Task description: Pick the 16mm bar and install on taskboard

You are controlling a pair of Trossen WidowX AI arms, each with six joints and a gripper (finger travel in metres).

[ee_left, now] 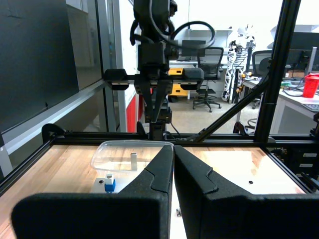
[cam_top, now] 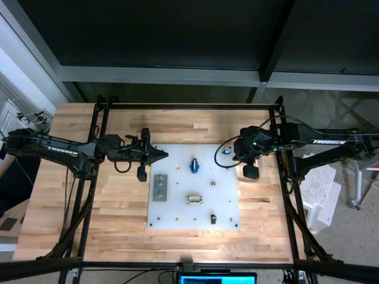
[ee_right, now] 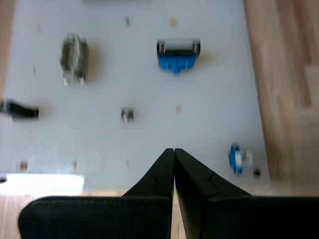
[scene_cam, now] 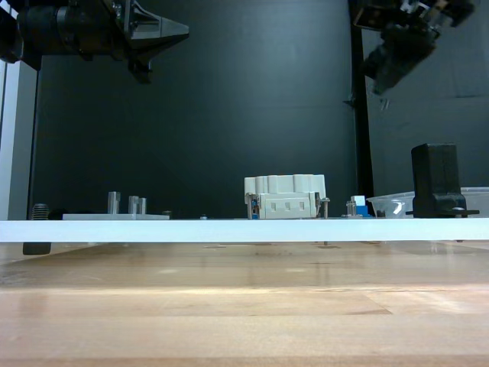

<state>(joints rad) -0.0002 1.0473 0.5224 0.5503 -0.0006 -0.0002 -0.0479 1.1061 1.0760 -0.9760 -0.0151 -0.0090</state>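
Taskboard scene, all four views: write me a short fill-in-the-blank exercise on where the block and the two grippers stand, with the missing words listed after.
1. In the high view, the grey metal block sits near the taskboard's ___ edge.
2. The left gripper and the right gripper both have their fingers ___.
3. In the low view, both grippers hang ___ the taskboard, touching nothing.

Missing words: left; shut; above.

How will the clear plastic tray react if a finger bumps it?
Likely light: the clear tray looks thin-walled, so it may slide. The upright piece inside could topple. Left gripper and right gripper, both shut, hang above the taskboard.
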